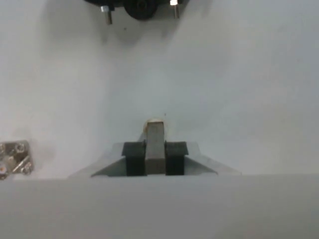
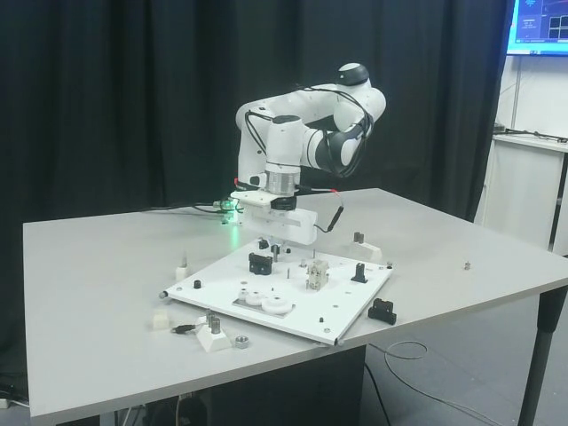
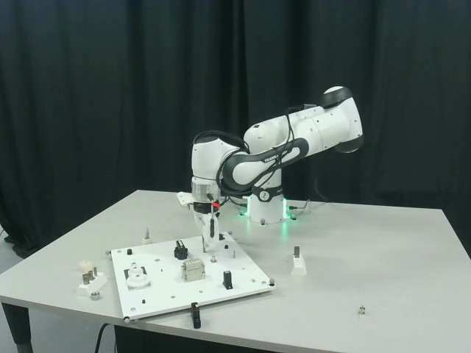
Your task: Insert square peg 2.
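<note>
Clamping square peg 2 (image 1: 155,147) between gripper (image 1: 155,158) pads, hovering above the white board (image 2: 355,297) (receiving hole not visible). Risking a jam at the rim if lowered tilted or off-centre.

You see a white robot arm (image 3: 294,143) with black joints | grey table (image 3: 383,257) | white board (image 3: 243,276) carrying small black parts | black curtain (image 3: 110,88) behind | green glow at arm base (image 3: 266,218) | grey peg (image 1: 155,147) between black finger pads (image 1: 133,158)
</note>
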Tool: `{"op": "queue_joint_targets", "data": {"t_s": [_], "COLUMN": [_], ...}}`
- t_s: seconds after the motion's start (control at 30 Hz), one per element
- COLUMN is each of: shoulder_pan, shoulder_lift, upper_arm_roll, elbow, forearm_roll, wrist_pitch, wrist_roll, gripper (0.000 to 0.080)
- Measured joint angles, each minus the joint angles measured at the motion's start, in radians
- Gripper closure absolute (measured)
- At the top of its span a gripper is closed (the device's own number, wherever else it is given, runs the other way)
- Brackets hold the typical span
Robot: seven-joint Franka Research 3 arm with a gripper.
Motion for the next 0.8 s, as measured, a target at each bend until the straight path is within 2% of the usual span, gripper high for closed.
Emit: {"op": "queue_joint_targets", "data": {"t_s": [0.47,0.5,0.77,0.8], "shoulder_pan": [-0.001,-0.001,0.002,0.003], "shoulder_lift": [0.003,0.003,0.003,0.003], "upper_arm_roll": [0.0,0.0,-0.02,-0.025], "elbow": [0.004,0.004,0.013,0.013], "forearm_roll": [-0.002,-0.003,-0.024,-0.028], "wrist_pitch": [0.017,0.019,0.022,0.022], "wrist_roll": [0.002,0.002,0.012,0.014], "gripper": [0.0728,0.0512,0.0512,0.0053]}}
